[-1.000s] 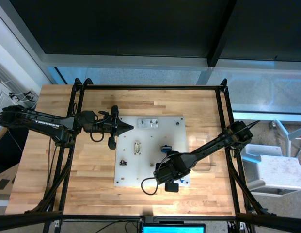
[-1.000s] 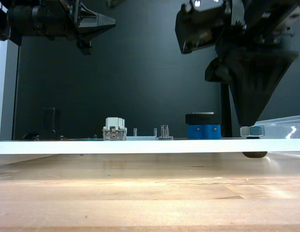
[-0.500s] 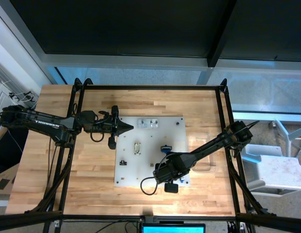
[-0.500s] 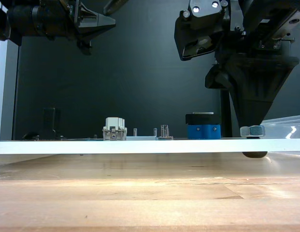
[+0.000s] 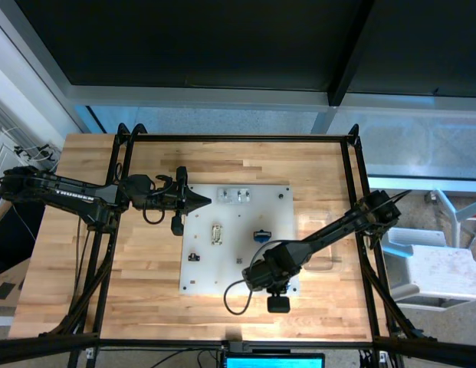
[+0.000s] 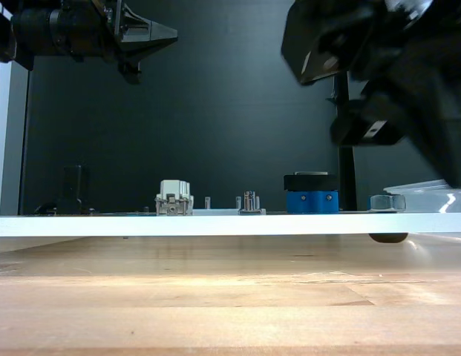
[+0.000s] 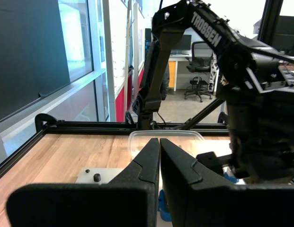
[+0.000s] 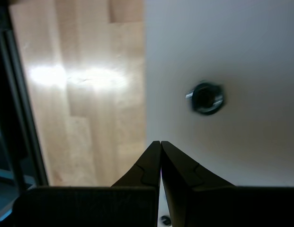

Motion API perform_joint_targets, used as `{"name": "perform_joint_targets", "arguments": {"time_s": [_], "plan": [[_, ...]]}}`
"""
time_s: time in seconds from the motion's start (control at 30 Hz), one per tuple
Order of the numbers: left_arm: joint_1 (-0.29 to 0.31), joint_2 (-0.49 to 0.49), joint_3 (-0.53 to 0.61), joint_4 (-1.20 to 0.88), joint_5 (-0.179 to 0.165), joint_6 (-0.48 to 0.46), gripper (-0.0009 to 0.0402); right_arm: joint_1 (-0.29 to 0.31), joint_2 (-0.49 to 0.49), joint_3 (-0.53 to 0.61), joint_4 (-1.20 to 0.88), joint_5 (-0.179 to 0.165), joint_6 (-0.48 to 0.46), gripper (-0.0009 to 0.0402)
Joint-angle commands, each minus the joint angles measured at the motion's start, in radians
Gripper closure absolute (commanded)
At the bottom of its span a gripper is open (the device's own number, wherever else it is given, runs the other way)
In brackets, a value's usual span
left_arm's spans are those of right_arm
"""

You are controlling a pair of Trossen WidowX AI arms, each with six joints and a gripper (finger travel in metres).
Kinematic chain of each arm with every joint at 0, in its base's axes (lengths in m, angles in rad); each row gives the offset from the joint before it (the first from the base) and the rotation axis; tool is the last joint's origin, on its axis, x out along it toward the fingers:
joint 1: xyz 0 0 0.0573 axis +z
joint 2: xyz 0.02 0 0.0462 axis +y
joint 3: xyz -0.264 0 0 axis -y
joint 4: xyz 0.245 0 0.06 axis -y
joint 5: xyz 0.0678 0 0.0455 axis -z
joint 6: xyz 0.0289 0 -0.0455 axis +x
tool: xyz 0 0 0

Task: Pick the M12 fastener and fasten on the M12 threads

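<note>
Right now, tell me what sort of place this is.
Probably an office robotics lab: office chair, windows, framed wooden bench. Left gripper hangs at the white board, far-left; right gripper over its near-right edge.

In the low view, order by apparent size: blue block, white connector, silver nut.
Largest first:
blue block
white connector
silver nut; it stands nearer the camera, so unsure.
The left pincer hangs over the board's left edge, the right pincer over its near right edge.
</note>
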Motion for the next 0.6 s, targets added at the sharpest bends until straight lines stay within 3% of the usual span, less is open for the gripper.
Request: {"name": "perform_joint_targets", "arguments": {"time_s": [0.03, 0.13, 0.27, 0.33, 0.4, 0.6], "plan": [[0.000, 0.000, 0.000, 0.002, 0.000, 0.000, 0.0393, 0.000, -0.023, 0.001, -0.003, 0.042, 0.018, 0.0393], [0.000, 0.000, 0.000, 0.000, 0.001, 0.000, 0.0393, 0.000, -0.039, 0.001, -0.004, 0.068, 0.033, 0.0393], [0.000, 0.000, 0.000, 0.002, 0.000, 0.000, 0.0393, 0.000, -0.047, 0.001, -0.023, 0.166, 0.053, 0.0393], [0.000, 0.000, 0.000, 0.000, 0.000, 0.000, 0.0393, 0.000, -0.046, -0.001, -0.042, 0.233, 0.061, 0.0393], [0.000, 0.000, 0.000, 0.000, 0.000, 0.000, 0.0393, 0.000, -0.034, -0.003, -0.043, 0.271, 0.083, 0.0393], [0.000, 0.000, 0.000, 0.001, 0.000, 0.000, 0.0393, 0.000, -0.002, -0.010, -0.015, 0.269, 0.090, 0.0393]]}}
